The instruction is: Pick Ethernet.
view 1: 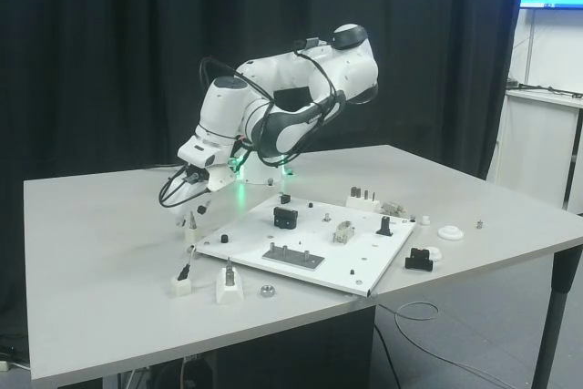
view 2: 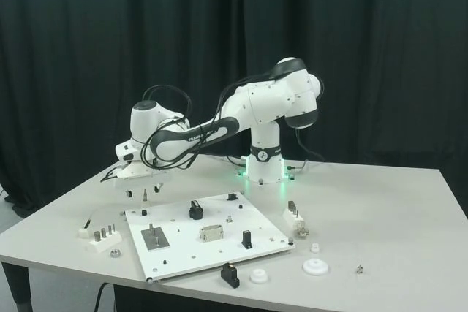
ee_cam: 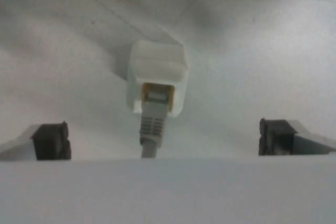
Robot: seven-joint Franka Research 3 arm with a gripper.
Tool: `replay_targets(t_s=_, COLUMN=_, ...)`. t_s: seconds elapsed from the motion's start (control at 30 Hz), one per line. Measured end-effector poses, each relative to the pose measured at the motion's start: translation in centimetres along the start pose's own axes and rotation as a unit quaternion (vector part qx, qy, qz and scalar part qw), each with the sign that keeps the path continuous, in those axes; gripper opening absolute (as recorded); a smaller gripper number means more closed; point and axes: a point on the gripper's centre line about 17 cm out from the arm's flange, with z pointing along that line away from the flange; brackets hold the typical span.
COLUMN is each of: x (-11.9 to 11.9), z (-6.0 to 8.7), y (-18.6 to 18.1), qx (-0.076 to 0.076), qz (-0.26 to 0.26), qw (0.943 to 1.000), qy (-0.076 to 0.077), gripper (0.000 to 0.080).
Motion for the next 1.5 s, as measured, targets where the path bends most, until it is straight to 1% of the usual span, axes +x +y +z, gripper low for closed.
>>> replay_targets(t_s=0.53, x=0.1, z=0.6, y=-0.3, qx=-0.004, qz=-0.001, qw=1.0, qy=0.007, gripper=0.08)
replay_targets(t_s=0.57, x=0.1, z=0.7, y=-0.3, qx=-0.004, qz=-0.001, qw=1.0, qy=0.008, gripper=0.0719)
replay_targets(t_s=0.7, x=0.0, z=0.8, y=-0.3, qx=-0.004, qz=-0.001, qw=1.0, qy=0.007, gripper=0.0719)
replay_targets(t_s=0.73, x=0.0, z=0.8, y=-0.3, qx=-0.004, qz=-0.001, qw=1.0, qy=0.006, gripper=0.0557)
replay_targets(t_s=0.9, x=0.0, z=0.9, y=-0.3, qx=-0.006, qz=-0.001, qw=1.0, qy=0.004, gripper=0.0557)
replay_targets(t_s=0.93, x=0.0, z=1.0, y=-0.3, qx=-0.006, qz=-0.002, qw=1.0, qy=0.004, gripper=0.0376)
replay_targets(t_s=1.1, x=0.0, z=1.1, y=-0.4, qx=-0.006, qz=-0.003, qw=1.0, qy=0.003, gripper=0.0376)
replay_targets(t_s=1.13, x=0.0, z=1.0, y=-0.4, qx=-0.006, qz=-0.003, qw=1.0, qy=0.003, gripper=0.0196)
replay_targets(t_s=1.4, x=0.2, z=0.9, y=-0.3, qx=-0.009, qz=-0.005, qw=0.9999, qy=0.002, gripper=0.0196)
replay_targets(t_s=1.43, x=0.2, z=0.9, y=-0.2, qx=-0.01, qz=-0.005, qw=0.9999, qy=0.002, gripper=0.0099)
replay_targets(t_s=1.5, x=0.1, z=0.8, y=-0.1, qx=-0.012, qz=-0.005, qw=0.9999, qy=0.001, gripper=0.0099)
